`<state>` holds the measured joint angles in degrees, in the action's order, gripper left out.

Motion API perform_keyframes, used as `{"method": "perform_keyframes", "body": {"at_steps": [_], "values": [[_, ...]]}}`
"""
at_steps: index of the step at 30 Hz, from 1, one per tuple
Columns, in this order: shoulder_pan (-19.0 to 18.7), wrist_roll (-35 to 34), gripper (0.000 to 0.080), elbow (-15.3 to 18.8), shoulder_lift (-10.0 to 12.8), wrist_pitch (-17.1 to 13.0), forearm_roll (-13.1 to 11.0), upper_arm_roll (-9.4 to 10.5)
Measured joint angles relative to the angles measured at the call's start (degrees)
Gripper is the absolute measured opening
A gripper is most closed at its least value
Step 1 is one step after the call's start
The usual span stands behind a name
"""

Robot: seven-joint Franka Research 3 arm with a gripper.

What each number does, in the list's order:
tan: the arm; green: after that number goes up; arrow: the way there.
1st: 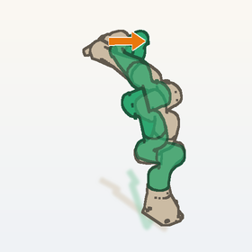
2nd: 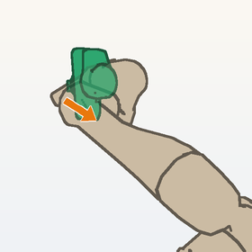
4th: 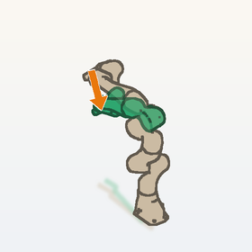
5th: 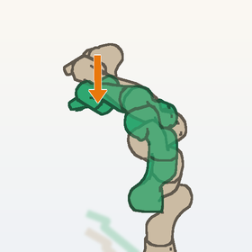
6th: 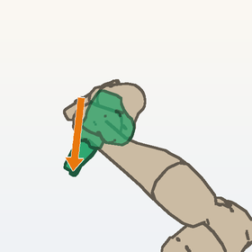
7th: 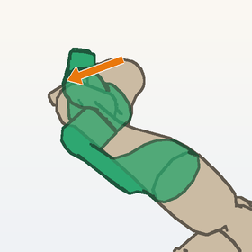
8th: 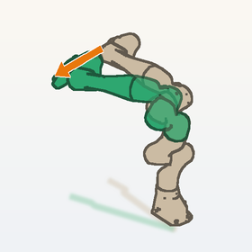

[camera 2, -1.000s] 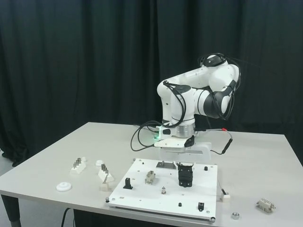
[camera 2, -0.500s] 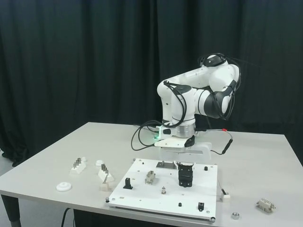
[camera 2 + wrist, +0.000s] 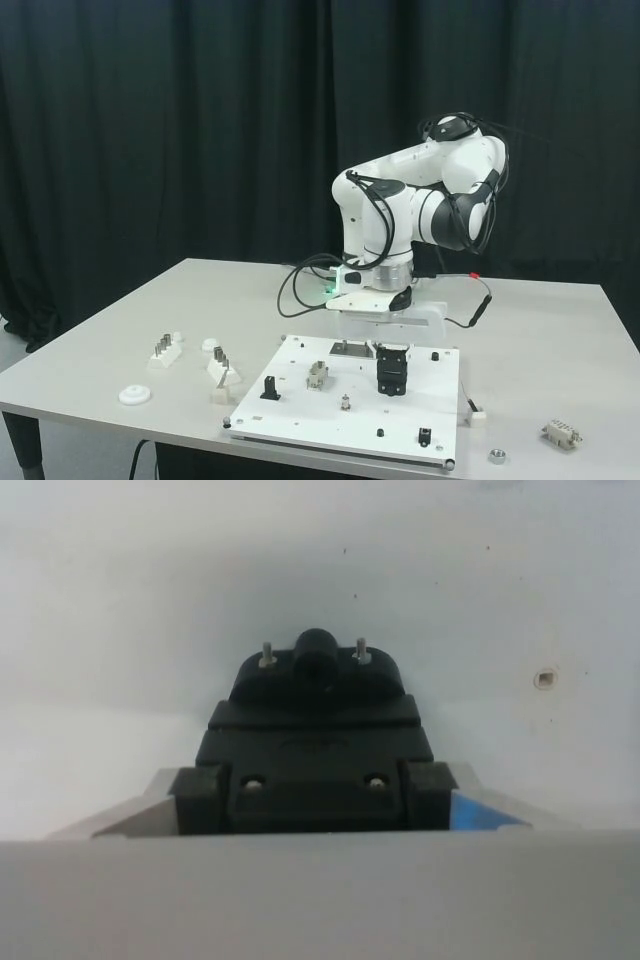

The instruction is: Insert D-SUB.

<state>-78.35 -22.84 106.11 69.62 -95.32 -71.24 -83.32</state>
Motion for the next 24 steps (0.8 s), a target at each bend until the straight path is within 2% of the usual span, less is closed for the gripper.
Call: {"method": "perform_keyframes", "body": {"at_steps": [24], "values": [[-1.1, -1.72, 0.038, 0.0, 0.68, -1.37, 1.02, -0.17]]}}
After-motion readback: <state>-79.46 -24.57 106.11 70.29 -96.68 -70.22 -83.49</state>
